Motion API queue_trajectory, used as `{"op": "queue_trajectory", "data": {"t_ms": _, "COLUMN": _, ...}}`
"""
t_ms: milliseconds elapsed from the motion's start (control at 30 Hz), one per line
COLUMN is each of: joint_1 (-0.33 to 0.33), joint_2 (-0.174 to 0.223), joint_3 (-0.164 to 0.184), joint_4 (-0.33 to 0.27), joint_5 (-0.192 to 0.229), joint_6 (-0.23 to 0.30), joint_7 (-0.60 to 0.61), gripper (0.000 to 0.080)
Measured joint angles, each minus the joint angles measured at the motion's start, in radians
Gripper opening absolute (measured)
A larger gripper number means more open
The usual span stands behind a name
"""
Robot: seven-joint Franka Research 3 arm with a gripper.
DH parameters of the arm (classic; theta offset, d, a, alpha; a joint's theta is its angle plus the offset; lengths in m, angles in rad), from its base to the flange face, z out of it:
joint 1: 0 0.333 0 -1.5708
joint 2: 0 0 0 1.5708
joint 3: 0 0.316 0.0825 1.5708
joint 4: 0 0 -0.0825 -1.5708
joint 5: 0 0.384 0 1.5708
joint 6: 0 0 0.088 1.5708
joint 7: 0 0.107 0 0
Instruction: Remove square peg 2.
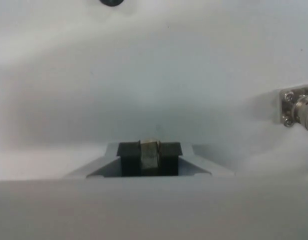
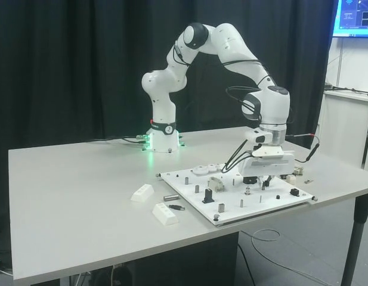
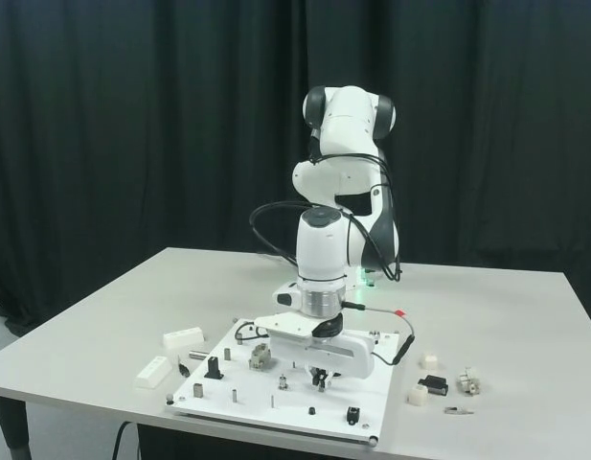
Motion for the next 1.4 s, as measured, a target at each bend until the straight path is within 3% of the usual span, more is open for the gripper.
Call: {"op": "queue_trajectory", "data": {"t_ms": 1400, "joint_1": -0.008, "joint_2": -0.008, "joint_3": -0.011, "joint_4": 0.086, "joint_5": -0.003, "joint_6": -0.160, "joint_7": -0.005, "gripper": 0.0069}}
